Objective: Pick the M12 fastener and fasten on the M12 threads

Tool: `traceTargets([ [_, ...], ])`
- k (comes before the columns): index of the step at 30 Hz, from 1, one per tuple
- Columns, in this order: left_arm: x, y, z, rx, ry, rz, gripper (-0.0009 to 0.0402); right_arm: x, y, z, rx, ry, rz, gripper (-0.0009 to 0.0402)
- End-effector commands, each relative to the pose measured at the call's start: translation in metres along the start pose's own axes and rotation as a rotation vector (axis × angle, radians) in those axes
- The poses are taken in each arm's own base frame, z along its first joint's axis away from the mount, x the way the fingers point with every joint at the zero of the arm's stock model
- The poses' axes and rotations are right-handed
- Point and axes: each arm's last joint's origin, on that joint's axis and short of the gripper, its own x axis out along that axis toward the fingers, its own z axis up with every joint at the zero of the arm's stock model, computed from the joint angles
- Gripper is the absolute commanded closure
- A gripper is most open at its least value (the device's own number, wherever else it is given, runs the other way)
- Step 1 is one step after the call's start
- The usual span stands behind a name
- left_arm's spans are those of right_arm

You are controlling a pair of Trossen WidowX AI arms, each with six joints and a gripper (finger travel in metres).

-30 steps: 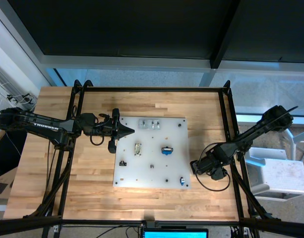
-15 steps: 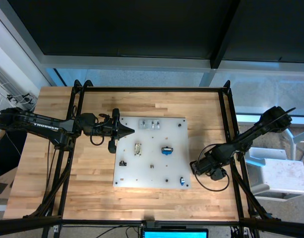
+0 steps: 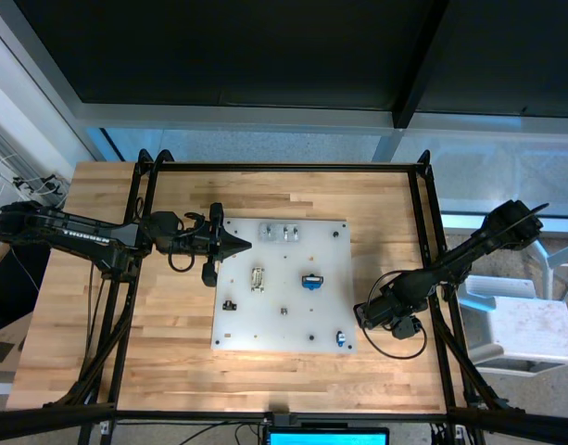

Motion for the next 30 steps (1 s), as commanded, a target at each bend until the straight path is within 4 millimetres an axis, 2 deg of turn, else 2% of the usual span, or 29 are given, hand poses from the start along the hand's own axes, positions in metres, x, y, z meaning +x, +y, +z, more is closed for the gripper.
traceTargets([
  [1, 0.0, 0.0, 0.0002, 0.0, -0.001, 0.0, 0.0393, 0.001, 0.0006, -0.0004, 0.001, 0.008, 0.0, 0.0201],
  [9, 0.0, 0.0001, 0.0002, 0.0, -0.001, 0.0, 0.0393, 0.0011, 0.0006, -0.0005, 0.005, 0.01, -0.001, 0.0205],
  [21, 0.0, 0.0, 0.0002, 0.0, -0.001, 0.0, 0.0393, 0.001, 0.0003, -0.0005, 0.009, 0.008, -0.004, 0.0303],
  [30, 0.0, 0.0001, 0.0002, 0.0, -0.001, 0.0, 0.0393, 0.001, 0.0002, -0.0005, 0.012, 0.008, -0.004, 0.0334],
])
